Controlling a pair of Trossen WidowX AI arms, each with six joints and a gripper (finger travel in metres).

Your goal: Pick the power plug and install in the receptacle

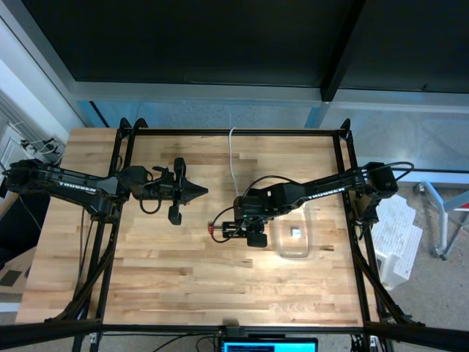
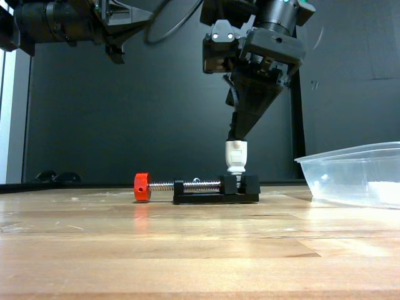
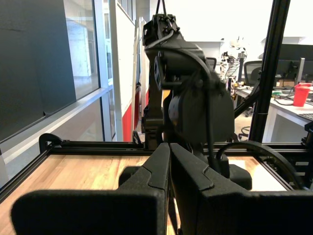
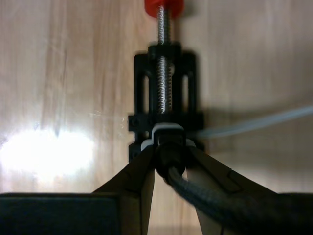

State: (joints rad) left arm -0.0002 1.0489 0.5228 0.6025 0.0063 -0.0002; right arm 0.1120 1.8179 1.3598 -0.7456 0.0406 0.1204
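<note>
the right gripper (image 2: 235, 137) pointed straight down at the centre of the low view, its fingers (image 4: 131, 179) clamped on the power plug (image 4: 168, 157). the small black body sat pinched between the two tips, its dark cord trailing back beside one finger. the plug's end touched the white face of the receptacle (image 2: 235, 156), which stood upright in the black vise frame (image 2: 215, 190), with the orange-red knob (image 2: 142, 187) to the left. a clear tray (image 2: 350, 178) lay at lower right. the left gripper (image 1: 199, 192), left of centre in the high view, hung well apart, fingers pressed together on nothing.
</note>
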